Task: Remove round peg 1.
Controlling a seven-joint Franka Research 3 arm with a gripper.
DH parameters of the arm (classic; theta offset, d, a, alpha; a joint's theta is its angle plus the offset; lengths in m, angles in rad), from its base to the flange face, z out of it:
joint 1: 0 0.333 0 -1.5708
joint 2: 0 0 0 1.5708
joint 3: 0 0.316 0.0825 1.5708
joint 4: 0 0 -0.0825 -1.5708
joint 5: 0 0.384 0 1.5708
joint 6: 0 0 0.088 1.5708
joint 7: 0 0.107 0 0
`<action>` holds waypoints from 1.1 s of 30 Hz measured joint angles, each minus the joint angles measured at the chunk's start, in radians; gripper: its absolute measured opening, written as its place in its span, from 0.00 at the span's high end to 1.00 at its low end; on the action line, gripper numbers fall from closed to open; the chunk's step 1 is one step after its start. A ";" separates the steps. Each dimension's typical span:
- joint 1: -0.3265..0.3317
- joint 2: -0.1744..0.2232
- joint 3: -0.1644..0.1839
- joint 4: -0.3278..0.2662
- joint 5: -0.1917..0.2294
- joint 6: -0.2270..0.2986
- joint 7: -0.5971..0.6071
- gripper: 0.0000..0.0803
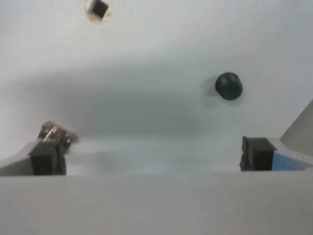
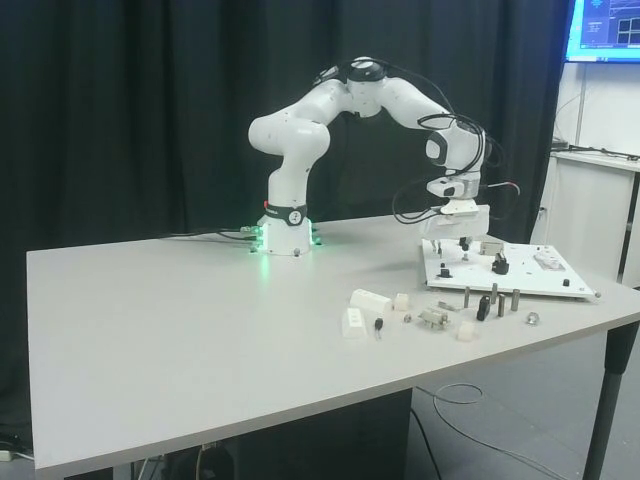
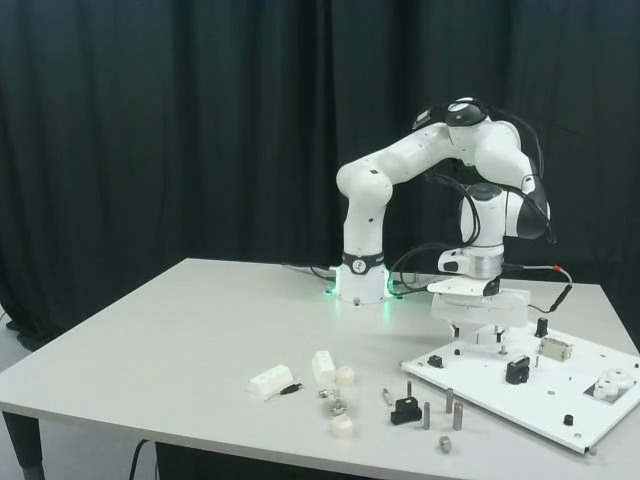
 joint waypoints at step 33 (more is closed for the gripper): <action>0.031 -0.069 0.016 -0.043 -0.035 0.000 0.000 0.00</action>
